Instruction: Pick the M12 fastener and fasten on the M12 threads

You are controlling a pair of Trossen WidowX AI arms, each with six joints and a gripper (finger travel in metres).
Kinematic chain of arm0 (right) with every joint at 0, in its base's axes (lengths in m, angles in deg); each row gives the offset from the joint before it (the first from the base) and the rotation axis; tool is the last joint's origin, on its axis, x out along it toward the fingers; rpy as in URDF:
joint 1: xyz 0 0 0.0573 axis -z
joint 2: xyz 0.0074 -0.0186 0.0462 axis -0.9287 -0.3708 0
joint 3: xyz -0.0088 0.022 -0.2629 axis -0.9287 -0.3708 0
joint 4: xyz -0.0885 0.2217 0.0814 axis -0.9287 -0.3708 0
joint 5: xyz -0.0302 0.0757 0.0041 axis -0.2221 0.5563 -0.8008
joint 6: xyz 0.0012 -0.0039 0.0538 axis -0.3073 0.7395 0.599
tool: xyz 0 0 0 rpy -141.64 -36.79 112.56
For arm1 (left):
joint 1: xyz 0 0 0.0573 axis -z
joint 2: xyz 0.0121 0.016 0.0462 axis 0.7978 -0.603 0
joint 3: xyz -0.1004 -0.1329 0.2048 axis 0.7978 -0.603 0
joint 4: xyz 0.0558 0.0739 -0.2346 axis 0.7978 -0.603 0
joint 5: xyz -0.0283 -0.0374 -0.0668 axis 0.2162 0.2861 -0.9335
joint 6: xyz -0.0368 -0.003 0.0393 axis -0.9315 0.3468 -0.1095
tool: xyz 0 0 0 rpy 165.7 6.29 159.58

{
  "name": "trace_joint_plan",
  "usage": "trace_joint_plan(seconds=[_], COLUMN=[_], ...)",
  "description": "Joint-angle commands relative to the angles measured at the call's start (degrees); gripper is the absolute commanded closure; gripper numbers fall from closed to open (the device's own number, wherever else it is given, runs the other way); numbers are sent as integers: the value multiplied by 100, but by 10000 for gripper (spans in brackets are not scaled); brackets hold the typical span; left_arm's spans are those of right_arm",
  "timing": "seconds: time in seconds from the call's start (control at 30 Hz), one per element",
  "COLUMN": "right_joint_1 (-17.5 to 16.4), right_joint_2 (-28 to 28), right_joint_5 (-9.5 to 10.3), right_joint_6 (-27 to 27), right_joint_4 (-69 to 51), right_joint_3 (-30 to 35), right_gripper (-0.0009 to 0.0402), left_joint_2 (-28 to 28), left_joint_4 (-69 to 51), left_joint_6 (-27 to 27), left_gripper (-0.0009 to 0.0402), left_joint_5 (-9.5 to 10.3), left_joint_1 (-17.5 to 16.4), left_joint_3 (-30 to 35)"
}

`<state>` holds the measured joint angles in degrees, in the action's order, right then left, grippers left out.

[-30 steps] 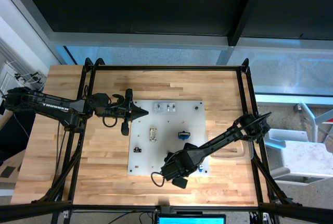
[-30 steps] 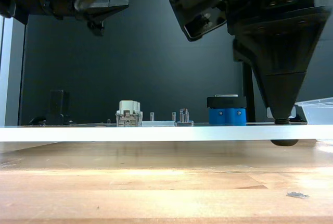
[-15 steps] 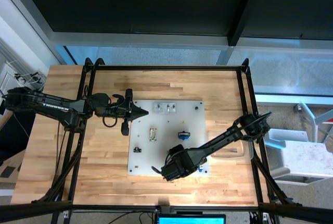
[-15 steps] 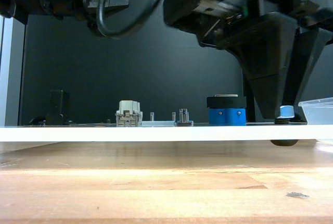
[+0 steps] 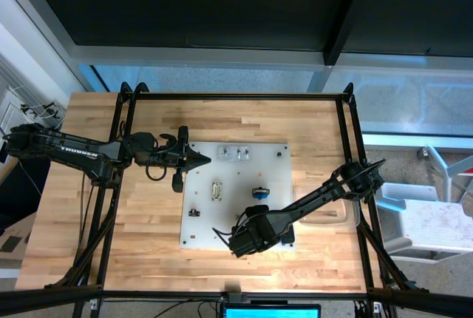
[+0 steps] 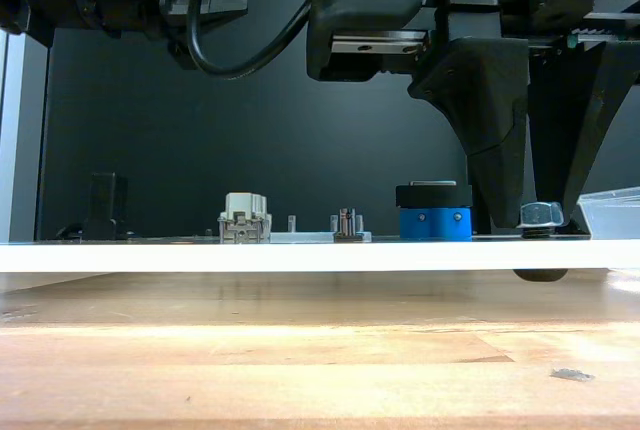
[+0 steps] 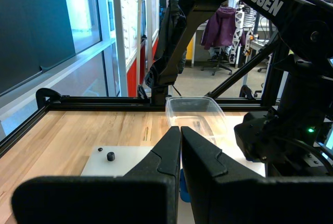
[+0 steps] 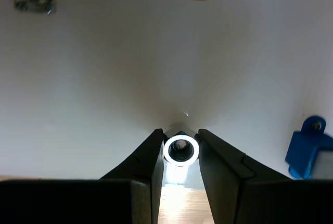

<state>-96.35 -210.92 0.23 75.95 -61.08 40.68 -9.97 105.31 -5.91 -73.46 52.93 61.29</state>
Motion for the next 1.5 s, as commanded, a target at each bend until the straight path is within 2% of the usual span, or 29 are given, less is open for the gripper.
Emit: trace_joint_plan(seconds=[0.03, 0.2, 0.63, 0.83, 1.23, 1.43, 1.5], right_joint_1=[0, 0, -4, -15, -17, -26, -28], right_joint_2=[-2, -2, 9, 42, 72, 72, 72], right_joint_5=[-13, -11, -7, -9, -9, -9, -11], right_joint_6=[492, 1309, 4085, 4929, 6092, 6561, 6561], right_joint_4=[7, 9, 7, 7, -4, -20, -20], right_joint_3=[7, 7, 7, 7, 7, 7, 7], right_gripper=[366, 366, 365, 365, 366, 366, 365], left_joint_2=[0, 0, 0, 0, 0, 0, 0], left_joint_4=[2, 2, 2, 2, 2, 2, 2], left_joint_6=[2, 2, 2, 2, 2, 2, 2], left_gripper=[393, 393, 393, 393, 393, 393, 393], left_joint_5=[-2, -2, 0, 0, -2, -2, 0], left_joint_1=[-2, 0, 0, 0, 0, 0, -2], left_joint_3=[0, 0, 0, 0, 0, 0, 0])
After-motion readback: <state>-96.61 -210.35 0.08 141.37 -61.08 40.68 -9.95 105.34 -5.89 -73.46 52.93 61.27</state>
